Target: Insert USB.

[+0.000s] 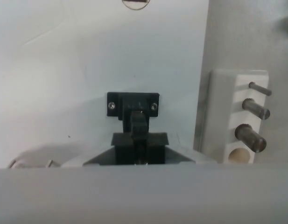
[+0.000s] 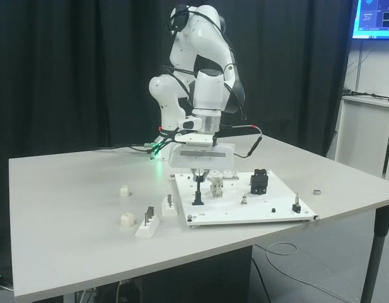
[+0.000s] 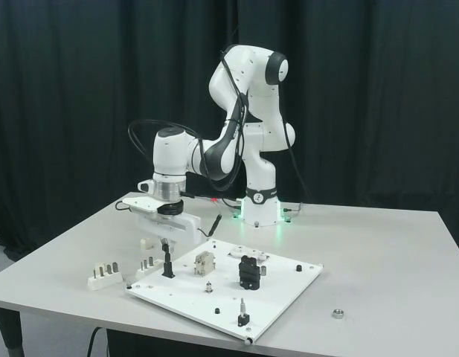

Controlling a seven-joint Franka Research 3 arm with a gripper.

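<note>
One black USB plug point(image 1: 138, 122) sits pinched in the claw point(image 1: 139, 140), just above its black socket point(image 1: 133, 103); seating looks unfinished. First room view: plug over the white board point(image 2: 270, 211) on the grey worktop point(image 2: 68, 189). Second room view: black curtains point(image 3: 65, 89) behind.

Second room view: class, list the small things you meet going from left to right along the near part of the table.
White peg block → black USB socket mount → black block → loose nut.

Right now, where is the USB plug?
The USB plug stands upright between the end effector and the black socket on the white board's corner nearest the peg blocks.
</note>
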